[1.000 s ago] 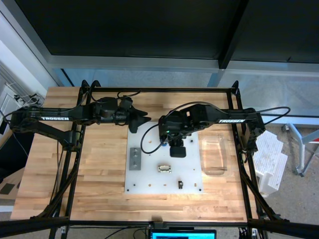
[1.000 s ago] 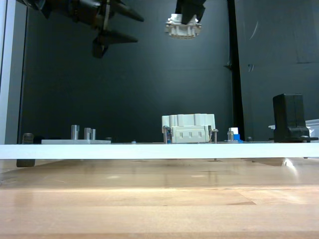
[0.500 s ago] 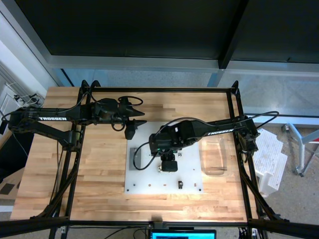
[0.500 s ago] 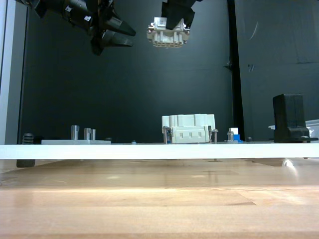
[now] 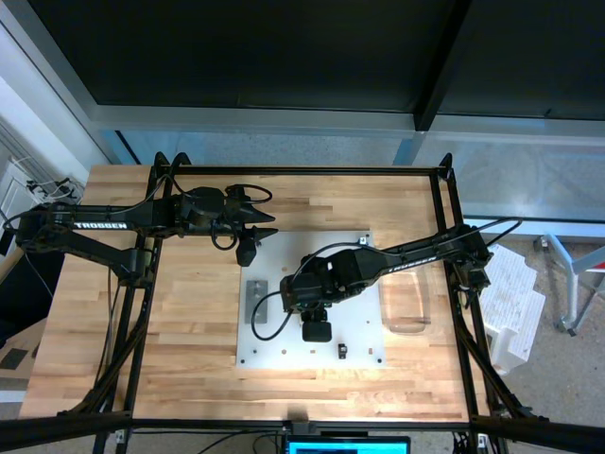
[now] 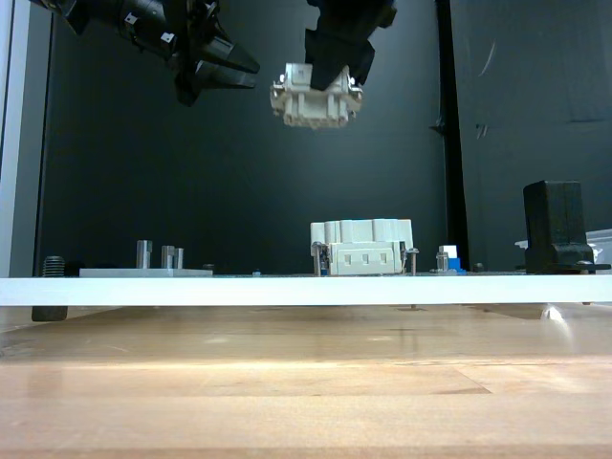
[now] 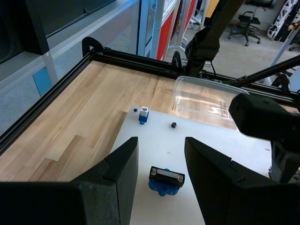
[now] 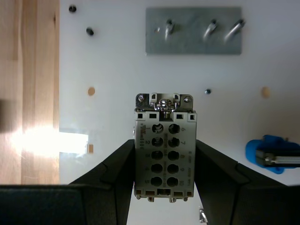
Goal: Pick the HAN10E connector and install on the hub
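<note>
The right hand (image 5: 316,327) is gripping the HAN10E connector (image 8: 164,150), with the hub (image 5: 280,346) lying below it. The left hand (image 7: 160,149) is hovering open, well apart from it.

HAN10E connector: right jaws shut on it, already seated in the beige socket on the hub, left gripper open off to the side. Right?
Not seated. The low view shows the right gripper holding the HAN10E connector in the air, well above the beige socket on the hub. The left gripper is open, raised near the hub's far-left corner.

A clear plastic tray (image 5: 406,327) rests on the wooden table (image 5: 189,326) inside the black metal frame (image 5: 302,171).
</note>
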Available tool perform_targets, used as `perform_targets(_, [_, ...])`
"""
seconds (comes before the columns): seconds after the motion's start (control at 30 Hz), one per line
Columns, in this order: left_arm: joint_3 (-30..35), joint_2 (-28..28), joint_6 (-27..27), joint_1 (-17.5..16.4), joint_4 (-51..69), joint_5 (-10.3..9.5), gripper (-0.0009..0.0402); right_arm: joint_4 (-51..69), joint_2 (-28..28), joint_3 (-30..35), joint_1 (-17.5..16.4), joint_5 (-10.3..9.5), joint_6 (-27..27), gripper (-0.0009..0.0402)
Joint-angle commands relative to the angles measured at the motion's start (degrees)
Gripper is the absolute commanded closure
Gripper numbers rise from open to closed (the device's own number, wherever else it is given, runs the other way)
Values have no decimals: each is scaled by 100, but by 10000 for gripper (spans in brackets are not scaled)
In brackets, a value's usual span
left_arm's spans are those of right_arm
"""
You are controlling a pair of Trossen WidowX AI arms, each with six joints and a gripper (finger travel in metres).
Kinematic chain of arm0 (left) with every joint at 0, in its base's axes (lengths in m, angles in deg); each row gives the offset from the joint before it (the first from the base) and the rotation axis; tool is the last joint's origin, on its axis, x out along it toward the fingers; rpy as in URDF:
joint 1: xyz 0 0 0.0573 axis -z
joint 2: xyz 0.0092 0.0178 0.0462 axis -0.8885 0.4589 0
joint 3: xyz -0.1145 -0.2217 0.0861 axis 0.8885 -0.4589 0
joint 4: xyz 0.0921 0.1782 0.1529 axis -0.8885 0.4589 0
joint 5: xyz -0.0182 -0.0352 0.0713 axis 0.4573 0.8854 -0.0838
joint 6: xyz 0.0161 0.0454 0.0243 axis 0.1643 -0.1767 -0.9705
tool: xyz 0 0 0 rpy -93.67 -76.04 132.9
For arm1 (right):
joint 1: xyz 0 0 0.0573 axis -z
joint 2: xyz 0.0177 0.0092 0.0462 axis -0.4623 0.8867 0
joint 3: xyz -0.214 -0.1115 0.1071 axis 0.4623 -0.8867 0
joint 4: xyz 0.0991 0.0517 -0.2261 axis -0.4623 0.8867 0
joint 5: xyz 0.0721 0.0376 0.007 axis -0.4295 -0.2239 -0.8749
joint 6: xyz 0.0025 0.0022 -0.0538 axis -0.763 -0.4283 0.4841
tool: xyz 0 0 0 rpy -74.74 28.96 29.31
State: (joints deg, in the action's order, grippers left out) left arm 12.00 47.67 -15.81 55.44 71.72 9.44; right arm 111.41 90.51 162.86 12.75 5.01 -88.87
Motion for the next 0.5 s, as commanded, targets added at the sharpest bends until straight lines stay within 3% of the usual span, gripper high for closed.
perform_targets(0.03, [7, 2, 2, -2, -9, 0, 262, -72, -2, -170, -22, 9, -46, 340])
perform_targets(0.3, [7, 2, 2, -2, -7, 0, 262, -286, -2, -522, -87, 149, -125, 340])
perform_targets(0.5, [7, 2, 2, -2, -9, 2, 262, -396, -2, -691, -177, 149, -221, 340])
